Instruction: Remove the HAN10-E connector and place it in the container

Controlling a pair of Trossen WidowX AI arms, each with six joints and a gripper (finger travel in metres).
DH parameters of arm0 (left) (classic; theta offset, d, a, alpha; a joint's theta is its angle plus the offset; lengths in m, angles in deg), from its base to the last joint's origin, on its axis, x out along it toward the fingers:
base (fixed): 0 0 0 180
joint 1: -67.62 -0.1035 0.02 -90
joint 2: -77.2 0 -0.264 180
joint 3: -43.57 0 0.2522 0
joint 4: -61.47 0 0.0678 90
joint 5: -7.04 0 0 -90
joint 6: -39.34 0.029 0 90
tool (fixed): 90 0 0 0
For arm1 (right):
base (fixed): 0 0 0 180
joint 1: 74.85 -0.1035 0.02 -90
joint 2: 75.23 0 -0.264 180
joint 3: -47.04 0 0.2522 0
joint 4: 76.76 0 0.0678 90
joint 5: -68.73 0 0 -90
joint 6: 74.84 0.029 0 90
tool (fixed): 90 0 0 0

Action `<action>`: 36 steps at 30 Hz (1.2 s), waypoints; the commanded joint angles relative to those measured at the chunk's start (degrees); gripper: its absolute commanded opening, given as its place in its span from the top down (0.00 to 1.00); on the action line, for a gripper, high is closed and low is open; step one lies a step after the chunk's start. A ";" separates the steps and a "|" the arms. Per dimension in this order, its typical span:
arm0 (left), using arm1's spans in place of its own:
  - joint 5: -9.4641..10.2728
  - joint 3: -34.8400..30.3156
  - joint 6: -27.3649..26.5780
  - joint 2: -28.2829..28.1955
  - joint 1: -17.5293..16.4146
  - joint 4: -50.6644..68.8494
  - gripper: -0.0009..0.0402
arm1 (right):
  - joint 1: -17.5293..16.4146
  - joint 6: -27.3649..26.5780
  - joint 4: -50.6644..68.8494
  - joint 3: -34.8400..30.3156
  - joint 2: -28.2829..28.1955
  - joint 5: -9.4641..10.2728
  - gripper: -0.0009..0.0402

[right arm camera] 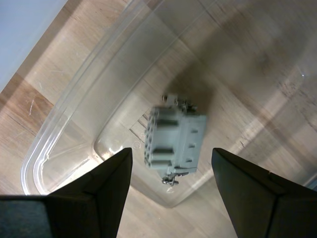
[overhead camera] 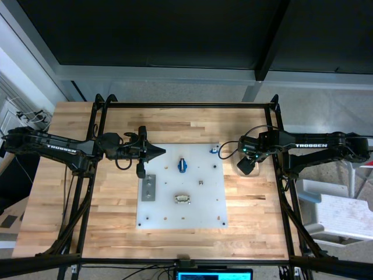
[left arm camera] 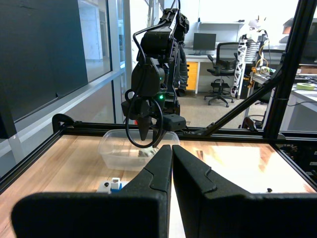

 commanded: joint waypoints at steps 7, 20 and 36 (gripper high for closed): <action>-0.02 0.00 0.02 0.00 0.00 0.00 0.98 | -0.02 0.15 0.00 -0.04 -0.04 0.07 0.38; -0.02 0.00 0.02 0.00 -0.02 0.00 0.98 | 0.00 0.09 5.05 -6.54 -0.04 0.48 0.38; -0.02 0.00 0.02 0.00 -0.02 0.00 0.98 | -0.15 0.00 12.76 -14.32 -0.04 0.48 0.38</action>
